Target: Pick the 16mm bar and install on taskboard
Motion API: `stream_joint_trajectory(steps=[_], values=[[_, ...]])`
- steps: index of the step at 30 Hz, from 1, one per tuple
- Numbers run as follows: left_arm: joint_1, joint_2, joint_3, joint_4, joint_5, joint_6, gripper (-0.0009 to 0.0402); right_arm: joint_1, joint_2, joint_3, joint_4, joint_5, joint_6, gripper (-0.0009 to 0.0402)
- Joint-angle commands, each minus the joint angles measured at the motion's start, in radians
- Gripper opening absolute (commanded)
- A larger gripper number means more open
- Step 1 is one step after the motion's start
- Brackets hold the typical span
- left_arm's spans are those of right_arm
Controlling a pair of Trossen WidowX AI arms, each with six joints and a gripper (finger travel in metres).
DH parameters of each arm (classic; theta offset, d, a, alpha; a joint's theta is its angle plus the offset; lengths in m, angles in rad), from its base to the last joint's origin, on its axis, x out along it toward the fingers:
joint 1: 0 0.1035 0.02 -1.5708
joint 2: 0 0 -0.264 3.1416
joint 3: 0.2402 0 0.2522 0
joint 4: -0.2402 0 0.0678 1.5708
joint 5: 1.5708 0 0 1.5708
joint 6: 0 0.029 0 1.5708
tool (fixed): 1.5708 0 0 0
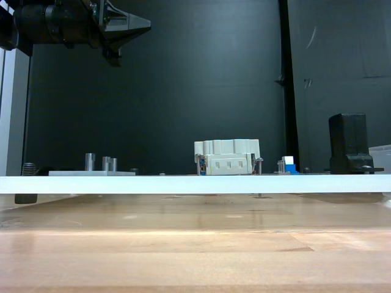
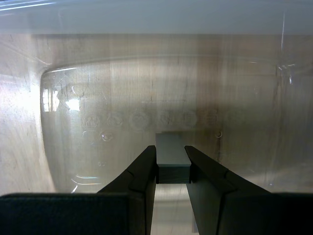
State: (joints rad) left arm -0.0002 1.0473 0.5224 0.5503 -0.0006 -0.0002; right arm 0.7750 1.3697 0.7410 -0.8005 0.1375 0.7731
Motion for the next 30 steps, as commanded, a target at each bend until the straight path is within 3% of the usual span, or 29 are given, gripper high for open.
stream_joint_trajectory(steps=[1,9,24,30], values=[[0.000,0.000,0.000,0.000,0.000,0.000,0.0000,0.000,0.000,0.010,-0.007,0.000,0.000,0.0007],[0.000,0.000,0.000,0.000,0.000,0.000,0.0000,0.000,-0.001,0.066,-0.071,0.001,-0.004,0.0007],[0.000,0.000,0.000,0.000,0.000,0.000,0.0000,0.002,-0.009,0.305,-0.361,0.001,-0.021,0.0007],[0.000,0.000,0.000,0.000,0.000,0.000,0.0000,0.001,-0.002,0.337,-0.371,0.001,-0.033,0.0007]])
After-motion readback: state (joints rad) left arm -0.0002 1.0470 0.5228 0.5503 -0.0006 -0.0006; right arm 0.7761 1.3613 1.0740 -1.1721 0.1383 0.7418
